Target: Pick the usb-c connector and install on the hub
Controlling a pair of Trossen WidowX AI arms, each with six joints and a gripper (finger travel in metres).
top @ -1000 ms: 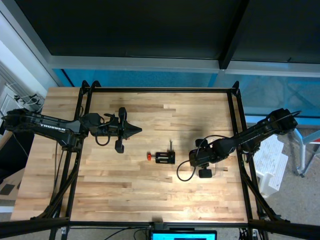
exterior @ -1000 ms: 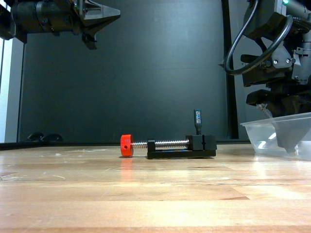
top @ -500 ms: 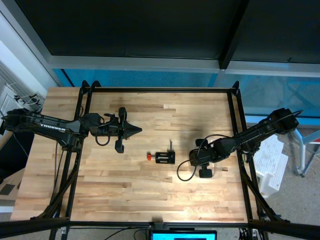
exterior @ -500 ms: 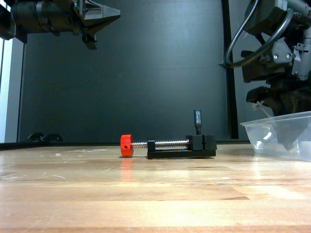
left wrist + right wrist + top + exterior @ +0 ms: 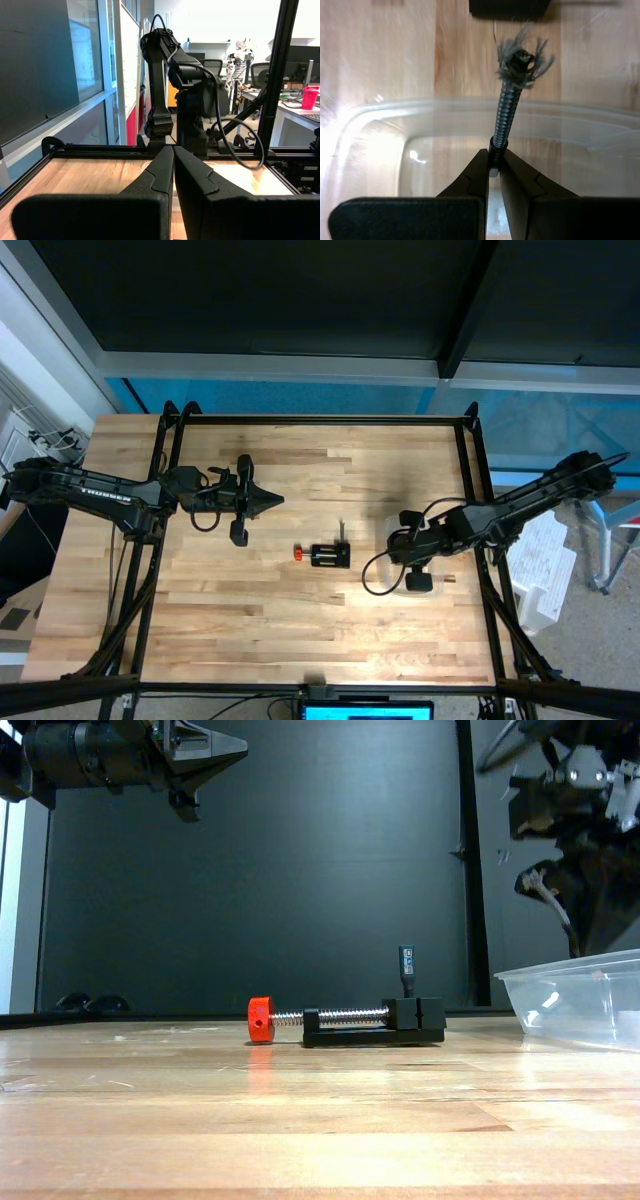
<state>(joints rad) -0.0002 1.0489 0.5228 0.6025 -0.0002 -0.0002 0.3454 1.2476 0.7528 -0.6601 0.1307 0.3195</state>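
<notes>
Right gripper (image 5: 493, 160): clenched on the short silvery braided usb-c connector (image 5: 504, 112), held above the clear plastic tray (image 5: 420, 107).
Hub (image 5: 328, 556): small black block, red-orange knob, mid-table, well apart.
Handling: likely best carried steadily and aligned with the grey stem (image 5: 406, 960) before lowering.
Left gripper (image 5: 173, 155): pressed closed, high at left.

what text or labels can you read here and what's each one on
"TROSSEN": white letters on the left arm.
Label on the grey stem of the hub: too small to read.
Left gripper, shut, raised, left of the hub: no text.
Right gripper, shut on the usb-c connector above the clear tray: no text.
</notes>
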